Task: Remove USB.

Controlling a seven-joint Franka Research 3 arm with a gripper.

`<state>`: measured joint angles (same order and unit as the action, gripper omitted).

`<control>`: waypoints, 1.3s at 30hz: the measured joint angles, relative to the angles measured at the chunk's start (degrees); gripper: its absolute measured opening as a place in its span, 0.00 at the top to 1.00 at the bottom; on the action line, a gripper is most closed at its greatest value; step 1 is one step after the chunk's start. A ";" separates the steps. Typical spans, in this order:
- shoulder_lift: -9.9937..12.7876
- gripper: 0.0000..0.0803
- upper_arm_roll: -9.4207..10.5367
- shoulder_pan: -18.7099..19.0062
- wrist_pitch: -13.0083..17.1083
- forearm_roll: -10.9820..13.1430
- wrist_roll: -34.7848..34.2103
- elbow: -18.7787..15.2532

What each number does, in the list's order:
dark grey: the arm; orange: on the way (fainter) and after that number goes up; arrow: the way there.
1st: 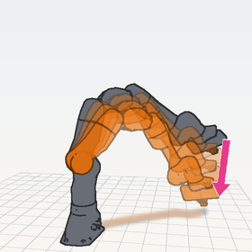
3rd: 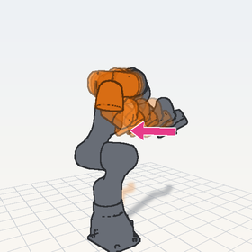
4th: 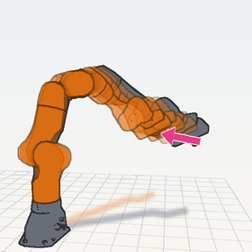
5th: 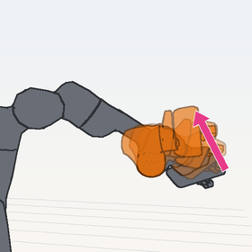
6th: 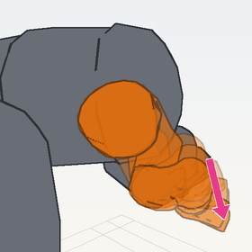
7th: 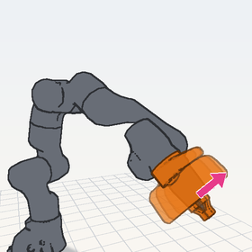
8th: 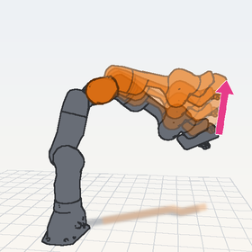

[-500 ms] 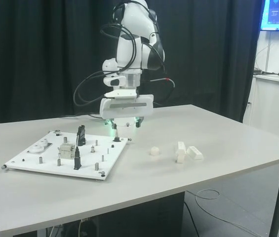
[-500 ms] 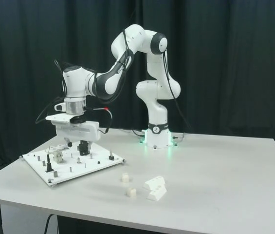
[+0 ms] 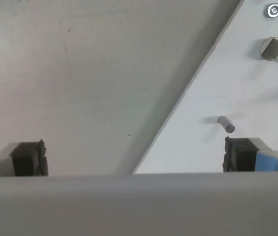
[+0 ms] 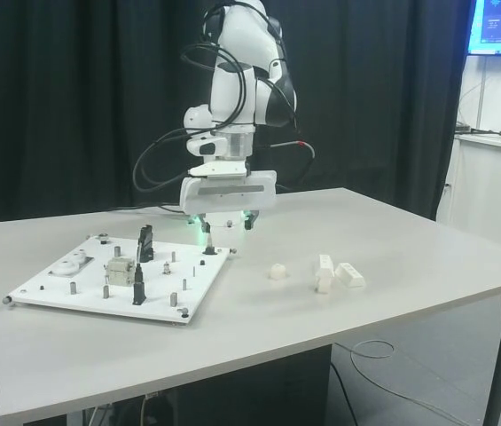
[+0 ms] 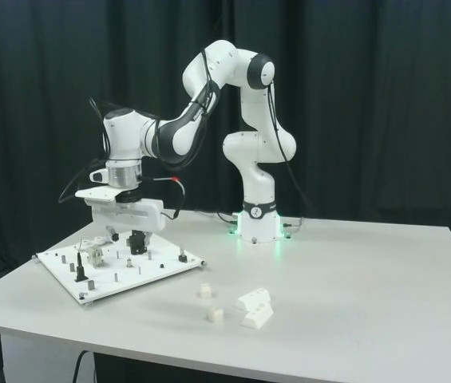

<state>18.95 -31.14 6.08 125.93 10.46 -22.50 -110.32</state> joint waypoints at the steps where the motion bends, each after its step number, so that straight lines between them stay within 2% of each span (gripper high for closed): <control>1: 0.00 0.00 0.00 0.00 0.00 -0.02 0.00 0.00; 32: -0.46 0.00 -0.15 0.00 -0.49 -0.04 0.00 0.30; 39: -0.46 0.00 -0.71 -0.02 -0.49 -0.40 -0.01 0.80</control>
<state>18.49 -31.86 6.07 125.44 10.07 -22.50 -109.52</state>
